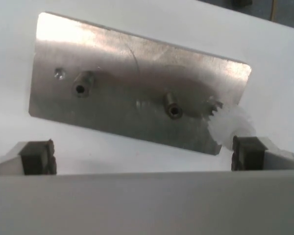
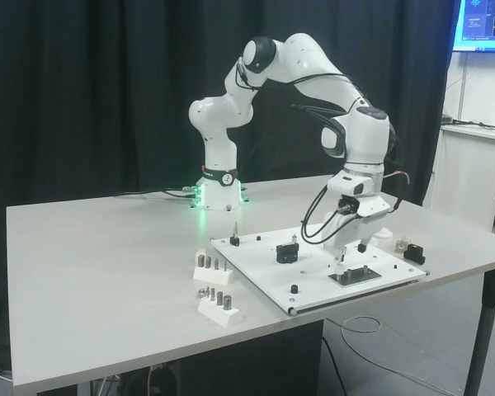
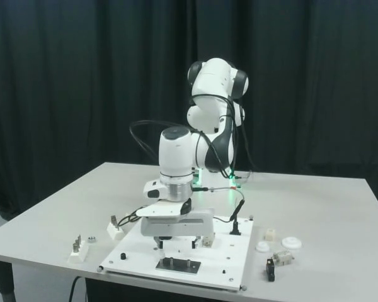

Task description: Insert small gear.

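In the wrist view a grey metal plate (image 1: 132, 93) lies on the white board, with two short upright pegs (image 1: 82, 84) (image 1: 172, 105) standing on it. A small white toothed gear (image 1: 229, 123) sits at one end corner of the plate, right by one black finger pad (image 1: 246, 152). I cannot tell whether it rests on a peg. My gripper (image 1: 142, 154) is open wide, with nothing between its fingers. From the room views the gripper (image 3: 176, 241) (image 2: 352, 250) hovers just above the plate (image 3: 177, 265) (image 2: 353, 275).
The white board (image 3: 223, 264) carries a black block (image 2: 286, 252) and small black knobs. Two white holders with metal pegs (image 2: 219, 304) stand on the grey table beside it. White gears (image 3: 292, 242) and a small black part (image 3: 270, 270) lie on the table off the board's other side.
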Controlling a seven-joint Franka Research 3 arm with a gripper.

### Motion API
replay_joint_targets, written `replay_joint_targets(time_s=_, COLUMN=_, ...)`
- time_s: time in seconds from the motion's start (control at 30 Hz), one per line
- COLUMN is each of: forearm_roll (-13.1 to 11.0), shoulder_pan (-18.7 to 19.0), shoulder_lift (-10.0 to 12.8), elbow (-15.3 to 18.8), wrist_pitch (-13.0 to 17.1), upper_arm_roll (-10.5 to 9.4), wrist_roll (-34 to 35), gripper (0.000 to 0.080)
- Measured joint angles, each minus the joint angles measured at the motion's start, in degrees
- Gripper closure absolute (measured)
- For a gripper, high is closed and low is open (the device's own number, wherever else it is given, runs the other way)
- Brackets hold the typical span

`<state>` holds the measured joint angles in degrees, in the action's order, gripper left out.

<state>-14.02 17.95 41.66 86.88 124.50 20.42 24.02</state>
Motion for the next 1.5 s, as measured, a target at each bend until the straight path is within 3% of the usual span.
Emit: replay_joint_targets(time_s=1.5, forearm_roll=-0.97, shoulder_pan=-0.68, shoulder_lift=1.65, elbow=-0.05, wrist_pitch=1.29, upper_arm_roll=-1.00, wrist_roll=0.00, gripper=0.0003)
